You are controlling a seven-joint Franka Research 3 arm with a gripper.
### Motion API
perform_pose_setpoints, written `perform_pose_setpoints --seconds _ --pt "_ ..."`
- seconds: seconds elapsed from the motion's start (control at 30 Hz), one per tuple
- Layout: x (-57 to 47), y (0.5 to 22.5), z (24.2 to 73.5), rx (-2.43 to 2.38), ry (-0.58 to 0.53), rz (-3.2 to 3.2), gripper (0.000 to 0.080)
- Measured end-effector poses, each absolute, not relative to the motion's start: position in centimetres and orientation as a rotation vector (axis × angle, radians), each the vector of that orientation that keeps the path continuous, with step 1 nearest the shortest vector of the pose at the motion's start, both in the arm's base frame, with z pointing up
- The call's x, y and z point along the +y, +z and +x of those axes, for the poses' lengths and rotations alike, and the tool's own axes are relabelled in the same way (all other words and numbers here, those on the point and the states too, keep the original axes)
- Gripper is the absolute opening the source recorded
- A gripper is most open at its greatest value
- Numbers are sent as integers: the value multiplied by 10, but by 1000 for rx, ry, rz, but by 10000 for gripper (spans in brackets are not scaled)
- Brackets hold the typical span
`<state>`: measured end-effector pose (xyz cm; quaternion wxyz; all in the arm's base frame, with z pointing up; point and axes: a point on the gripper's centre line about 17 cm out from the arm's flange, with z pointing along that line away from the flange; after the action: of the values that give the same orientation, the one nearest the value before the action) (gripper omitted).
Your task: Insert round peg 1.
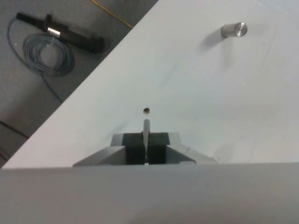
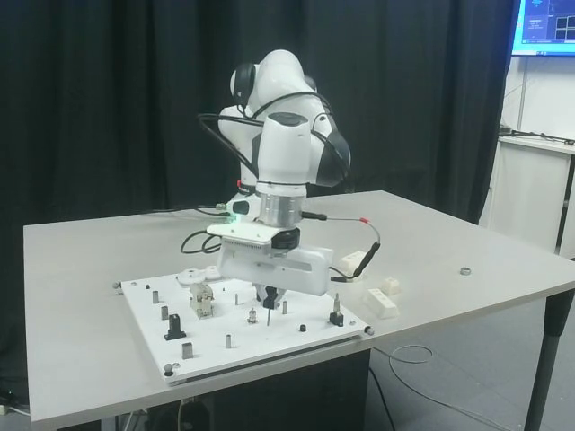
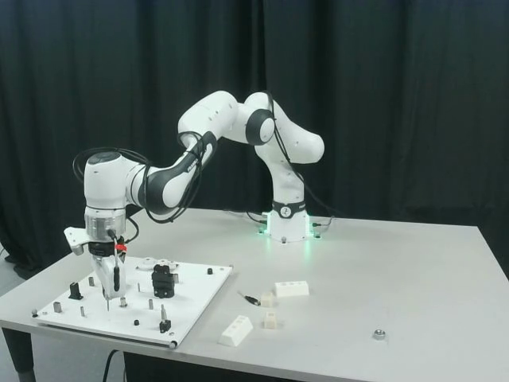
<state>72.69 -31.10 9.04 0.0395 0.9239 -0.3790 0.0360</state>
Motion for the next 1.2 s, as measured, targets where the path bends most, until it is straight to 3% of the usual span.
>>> perform_pose_setpoints --seconds 1.2 --pt "-313 70 727 -1145 112 2833 14"
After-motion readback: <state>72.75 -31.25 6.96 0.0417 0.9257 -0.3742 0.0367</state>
